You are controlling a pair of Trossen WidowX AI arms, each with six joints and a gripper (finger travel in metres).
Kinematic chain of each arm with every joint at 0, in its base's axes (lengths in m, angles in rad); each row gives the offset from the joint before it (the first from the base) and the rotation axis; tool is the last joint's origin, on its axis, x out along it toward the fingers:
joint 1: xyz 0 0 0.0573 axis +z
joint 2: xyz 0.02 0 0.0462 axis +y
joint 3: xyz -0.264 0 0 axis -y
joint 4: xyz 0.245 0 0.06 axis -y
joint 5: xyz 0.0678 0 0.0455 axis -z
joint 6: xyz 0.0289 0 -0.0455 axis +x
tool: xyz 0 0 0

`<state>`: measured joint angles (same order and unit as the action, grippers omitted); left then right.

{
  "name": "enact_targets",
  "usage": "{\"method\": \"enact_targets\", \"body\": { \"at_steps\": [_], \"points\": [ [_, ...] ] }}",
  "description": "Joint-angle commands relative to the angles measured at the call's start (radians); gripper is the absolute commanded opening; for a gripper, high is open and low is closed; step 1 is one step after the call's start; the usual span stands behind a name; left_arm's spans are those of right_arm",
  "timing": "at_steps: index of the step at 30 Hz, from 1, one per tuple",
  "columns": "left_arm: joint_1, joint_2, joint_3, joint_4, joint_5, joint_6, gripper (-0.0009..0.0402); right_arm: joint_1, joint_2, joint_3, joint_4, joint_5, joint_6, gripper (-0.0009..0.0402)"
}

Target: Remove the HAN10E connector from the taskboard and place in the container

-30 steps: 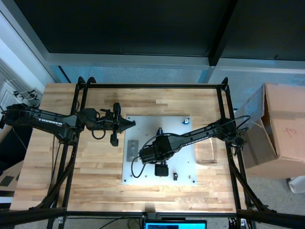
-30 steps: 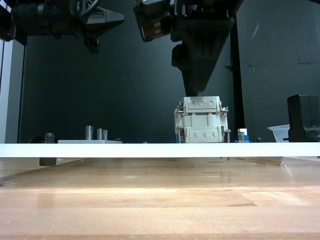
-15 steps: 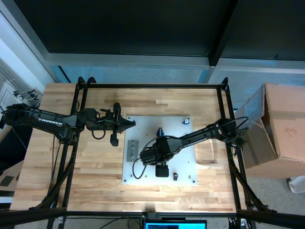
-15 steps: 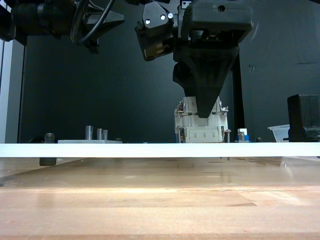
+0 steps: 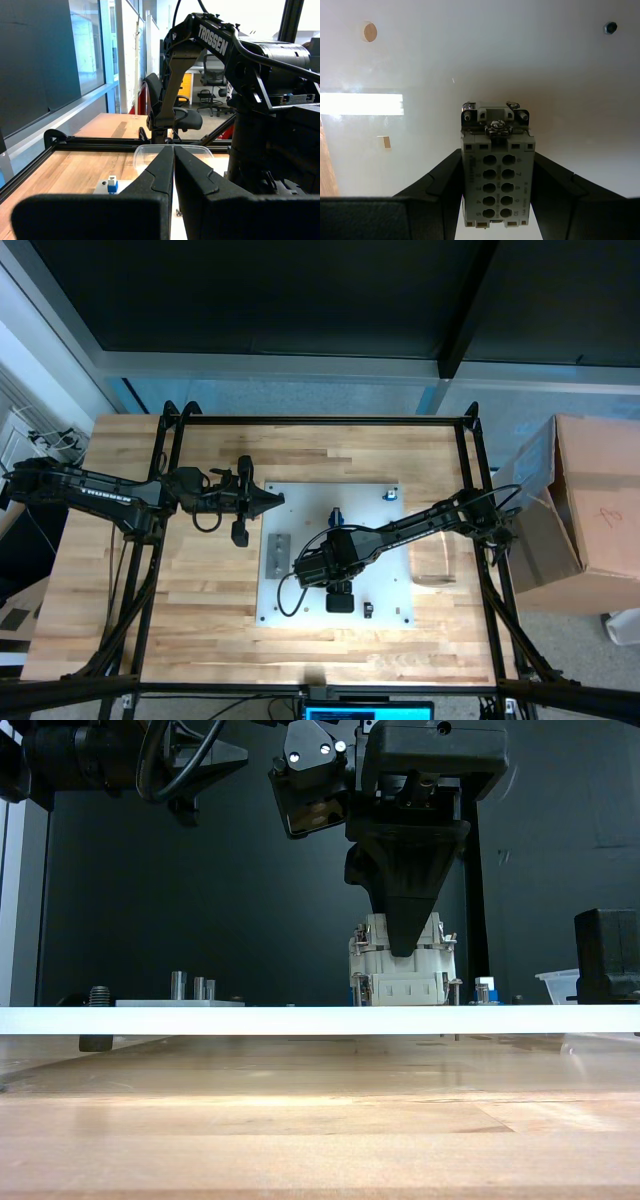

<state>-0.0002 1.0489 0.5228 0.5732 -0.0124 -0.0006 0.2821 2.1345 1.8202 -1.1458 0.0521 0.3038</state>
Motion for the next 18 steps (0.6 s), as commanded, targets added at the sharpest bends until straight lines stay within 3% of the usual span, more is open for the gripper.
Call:
{"method": "enact_targets", "body": {
  "at_steps": [1,7,18],
  "points": [
    [0.000,0.000,0.000,0.000,0.000,0.000,0.0000,0.000,-0.006,0.000,-0.008,0.006,0.002,0.0038],
    [0.000,0.000,0.000,0.000,0.000,0.000,0.0000,-0.001,-0.014,0.000,-0.018,0.006,0.002,0.0004],
    [0.000,0.000,0.000,0.000,0.000,0.000,0.0000,0.000,-0.059,0.001,-0.023,0.007,0.002,0.0002]
  ]
}}
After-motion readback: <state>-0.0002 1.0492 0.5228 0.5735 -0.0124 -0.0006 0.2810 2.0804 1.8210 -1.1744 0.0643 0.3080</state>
